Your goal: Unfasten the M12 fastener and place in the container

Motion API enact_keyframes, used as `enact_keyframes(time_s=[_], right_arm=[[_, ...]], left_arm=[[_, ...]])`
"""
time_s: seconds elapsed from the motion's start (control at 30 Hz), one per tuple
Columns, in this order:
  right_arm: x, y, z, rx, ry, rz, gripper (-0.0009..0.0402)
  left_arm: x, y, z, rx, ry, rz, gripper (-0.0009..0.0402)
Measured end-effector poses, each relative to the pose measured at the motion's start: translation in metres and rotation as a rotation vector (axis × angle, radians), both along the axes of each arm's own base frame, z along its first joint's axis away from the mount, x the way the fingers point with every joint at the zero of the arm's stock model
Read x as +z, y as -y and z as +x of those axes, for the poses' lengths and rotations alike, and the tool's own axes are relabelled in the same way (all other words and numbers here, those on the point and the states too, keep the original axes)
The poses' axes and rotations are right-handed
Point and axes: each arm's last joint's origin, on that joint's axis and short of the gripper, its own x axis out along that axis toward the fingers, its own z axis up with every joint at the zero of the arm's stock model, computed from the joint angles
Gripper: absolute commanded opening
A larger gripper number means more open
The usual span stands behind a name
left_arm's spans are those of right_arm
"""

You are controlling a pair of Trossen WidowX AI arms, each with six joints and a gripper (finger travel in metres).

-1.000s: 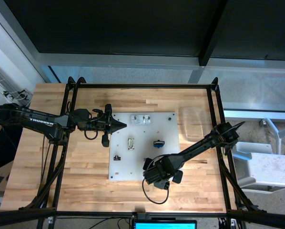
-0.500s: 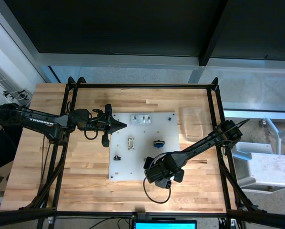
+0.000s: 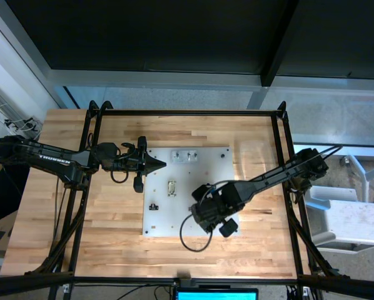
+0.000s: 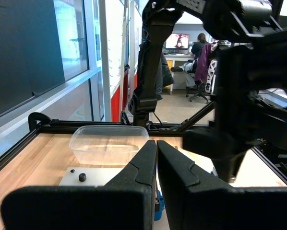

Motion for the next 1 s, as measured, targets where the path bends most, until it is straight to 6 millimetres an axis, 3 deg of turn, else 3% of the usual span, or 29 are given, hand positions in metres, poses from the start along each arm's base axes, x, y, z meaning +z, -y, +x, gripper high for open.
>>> enact_keyframes(time_s=[0.43, 0.67, 1.0], right_arm=[[0.013, 0.067, -0.018, -0.174, -0.057, -0.013, 0.0002], [0.010, 0.107, -0.038, -0.284, -0.070, -0.015, 0.0002], [0.006, 0.145, -0.078, -0.399, -0.082, -0.018, 0.0002]], left_arm=[[0.000, 0.000, 0.000, 0.000, 0.000, 0.000, 0.0000], [0.000, 0.000, 0.000, 0.000, 0.000, 0.000, 0.0000], [0.000, 0.000, 0.000, 0.000, 0.000, 0.000, 0.0000]])
